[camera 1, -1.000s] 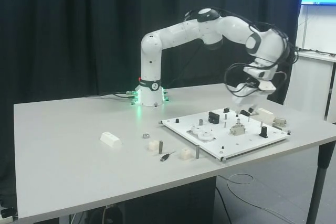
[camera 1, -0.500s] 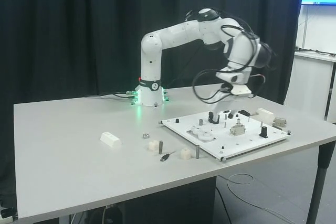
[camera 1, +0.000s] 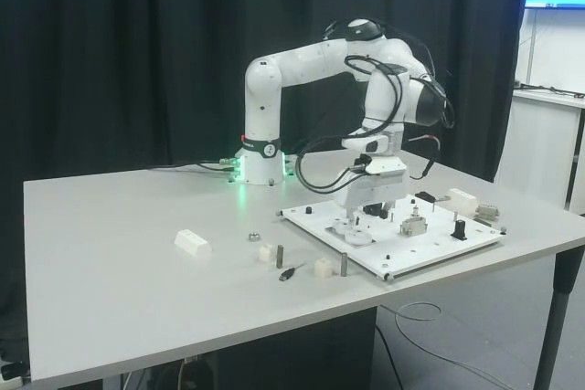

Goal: Remove large gear.

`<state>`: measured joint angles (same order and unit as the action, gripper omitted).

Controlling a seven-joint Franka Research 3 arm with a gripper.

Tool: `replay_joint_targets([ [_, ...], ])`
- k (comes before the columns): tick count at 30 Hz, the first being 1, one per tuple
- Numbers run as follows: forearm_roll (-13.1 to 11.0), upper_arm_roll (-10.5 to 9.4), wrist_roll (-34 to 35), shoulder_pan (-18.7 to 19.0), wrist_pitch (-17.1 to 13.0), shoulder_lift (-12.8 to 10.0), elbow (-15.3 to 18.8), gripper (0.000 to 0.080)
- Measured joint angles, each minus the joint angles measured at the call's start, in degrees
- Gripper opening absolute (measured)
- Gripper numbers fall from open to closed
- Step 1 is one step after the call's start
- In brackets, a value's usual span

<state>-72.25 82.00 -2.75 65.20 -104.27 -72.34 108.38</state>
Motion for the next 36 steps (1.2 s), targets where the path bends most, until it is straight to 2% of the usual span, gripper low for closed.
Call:
replay_joint_targets([
  [4, -1.73, -0.28, -0.41, -0.31, 0.00, -0.10, 0.96, 0.0800],
  [14, -3.95, -1.24, -2.27, -0.54, 0.00, -0.16, 2.59, 0.0800],
  [36, -5.84, -3.01, -3.38, -0.96, -1.19, -0.79, 3.39, 0.0800],
])
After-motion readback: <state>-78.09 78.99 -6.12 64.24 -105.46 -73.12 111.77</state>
